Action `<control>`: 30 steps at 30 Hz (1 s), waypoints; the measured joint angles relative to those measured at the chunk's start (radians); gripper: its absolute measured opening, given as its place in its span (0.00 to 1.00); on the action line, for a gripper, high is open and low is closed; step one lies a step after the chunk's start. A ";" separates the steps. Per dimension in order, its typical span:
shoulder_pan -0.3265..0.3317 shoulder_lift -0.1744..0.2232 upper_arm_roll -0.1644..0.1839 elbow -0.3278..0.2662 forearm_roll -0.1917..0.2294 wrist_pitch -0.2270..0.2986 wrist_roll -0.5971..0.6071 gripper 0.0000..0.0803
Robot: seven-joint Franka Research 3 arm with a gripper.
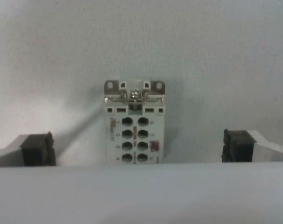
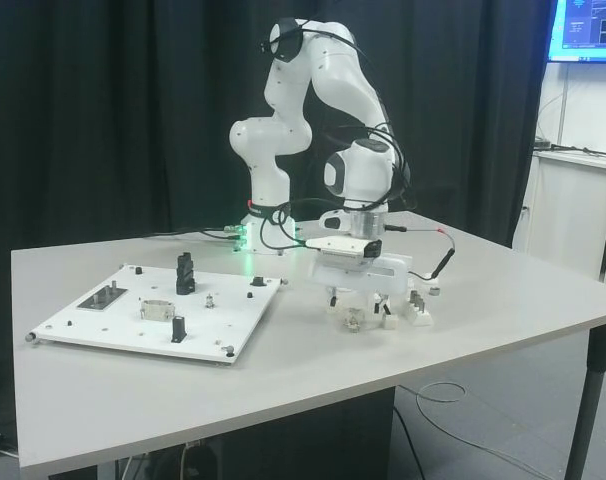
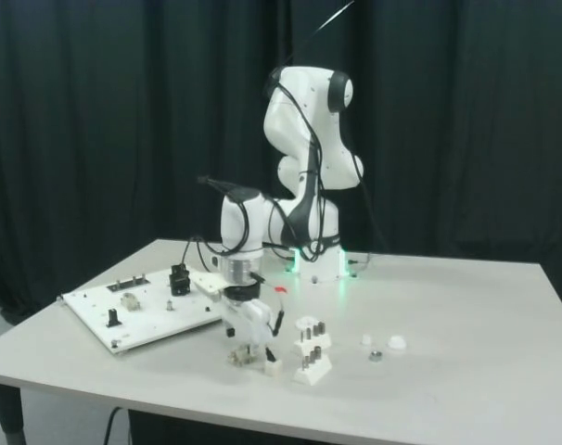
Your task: Pick waterproof.
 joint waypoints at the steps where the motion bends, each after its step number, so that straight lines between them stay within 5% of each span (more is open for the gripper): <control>1: 0.000 0.002 0.000 0.002 0.005 -0.003 0.000 1.00; 11: 0.000 0.024 0.001 0.009 0.060 -0.010 -0.035 1.00; 30: -0.001 0.057 0.002 0.015 0.079 0.000 -0.065 1.00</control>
